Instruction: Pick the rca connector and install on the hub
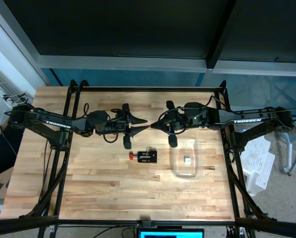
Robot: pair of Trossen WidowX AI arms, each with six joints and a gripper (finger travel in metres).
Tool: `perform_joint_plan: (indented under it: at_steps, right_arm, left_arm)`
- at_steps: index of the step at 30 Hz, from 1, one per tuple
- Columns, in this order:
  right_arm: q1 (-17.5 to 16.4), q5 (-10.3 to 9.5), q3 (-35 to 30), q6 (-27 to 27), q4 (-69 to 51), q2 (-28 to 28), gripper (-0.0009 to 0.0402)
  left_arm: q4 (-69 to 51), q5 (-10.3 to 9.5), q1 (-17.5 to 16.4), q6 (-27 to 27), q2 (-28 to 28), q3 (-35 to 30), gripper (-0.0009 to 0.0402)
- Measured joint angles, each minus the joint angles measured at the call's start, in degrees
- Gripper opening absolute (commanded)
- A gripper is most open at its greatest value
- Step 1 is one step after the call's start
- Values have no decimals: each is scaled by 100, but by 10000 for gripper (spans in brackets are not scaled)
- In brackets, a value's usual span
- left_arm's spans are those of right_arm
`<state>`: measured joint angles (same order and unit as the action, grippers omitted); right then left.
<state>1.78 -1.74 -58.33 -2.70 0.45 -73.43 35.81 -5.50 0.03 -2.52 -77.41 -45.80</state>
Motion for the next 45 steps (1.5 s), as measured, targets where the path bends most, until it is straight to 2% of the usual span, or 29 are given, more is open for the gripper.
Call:
perform_joint_plan:
  at_steps: [7,12,21,26,29,36,45]
  right_arm:
    - [-39,26,-138,2,-901,55,0]
    - [-256,203,-616,26,-1996,-258,0]
    - [-431,264,-1904,90,-4271,-1226,0]
    - [-538,511,-2649,120,-5158,-1755,0]
    - [-619,538,-3117,223,-5700,-2138,0]
    - [-876,669,-3926,498,-6631,-2920,0]
    - [-1029,671,-4789,793,-7471,-3783,0]
  left_arm:
    - [-767,-20,0,0,317,4,147]
    - [-1585,-17,0,2,581,7,135]
    - [-2599,-68,-2,50,1169,9,119]
    - [-3309,-125,-2,50,1429,9,122]
    - [-3460,-133,-2,50,1569,9,122]
    - [-3891,-179,-2,46,1773,9,122]
    - [-4028,-210,-2,44,1773,9,122]
